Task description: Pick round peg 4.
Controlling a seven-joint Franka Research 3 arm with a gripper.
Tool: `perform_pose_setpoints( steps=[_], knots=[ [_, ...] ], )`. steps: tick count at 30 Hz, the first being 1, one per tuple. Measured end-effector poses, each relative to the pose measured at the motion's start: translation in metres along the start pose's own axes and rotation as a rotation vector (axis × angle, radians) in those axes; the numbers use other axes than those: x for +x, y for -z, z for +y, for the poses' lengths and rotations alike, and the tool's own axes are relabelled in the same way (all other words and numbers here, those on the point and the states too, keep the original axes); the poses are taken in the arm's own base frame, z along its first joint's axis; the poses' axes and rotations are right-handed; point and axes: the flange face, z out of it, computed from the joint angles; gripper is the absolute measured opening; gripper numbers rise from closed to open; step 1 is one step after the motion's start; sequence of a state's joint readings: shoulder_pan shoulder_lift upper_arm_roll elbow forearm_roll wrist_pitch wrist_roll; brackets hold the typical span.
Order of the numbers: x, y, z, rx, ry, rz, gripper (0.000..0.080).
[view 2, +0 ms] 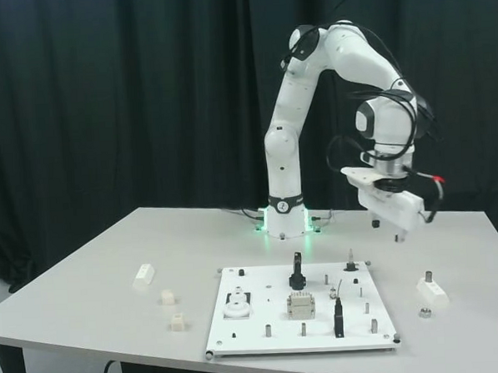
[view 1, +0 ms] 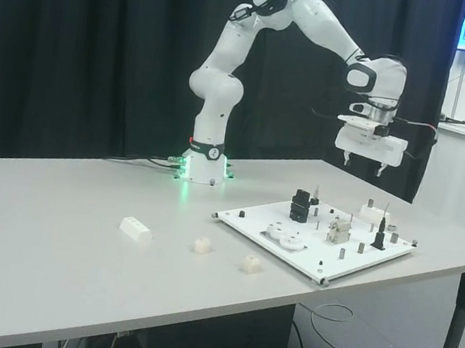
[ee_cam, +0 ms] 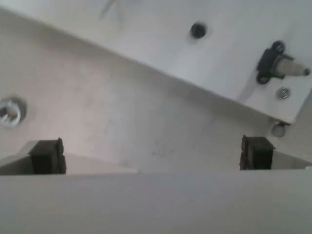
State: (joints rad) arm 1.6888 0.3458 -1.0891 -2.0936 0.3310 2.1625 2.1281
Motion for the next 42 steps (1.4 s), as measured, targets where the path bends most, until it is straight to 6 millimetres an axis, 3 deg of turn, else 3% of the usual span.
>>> perform_pose_setpoints(
  steps=[13,22,42],
  knots=[
    [-0.051,-0.022,0.03,0.088,0.269,-0.019,0.08],
    [-0.076,-0.038,0.04,0.118,0.466,-0.005,0.08],
    [-0.093,-0.068,0.043,0.105,0.756,0.004,0.08]
  ],
)
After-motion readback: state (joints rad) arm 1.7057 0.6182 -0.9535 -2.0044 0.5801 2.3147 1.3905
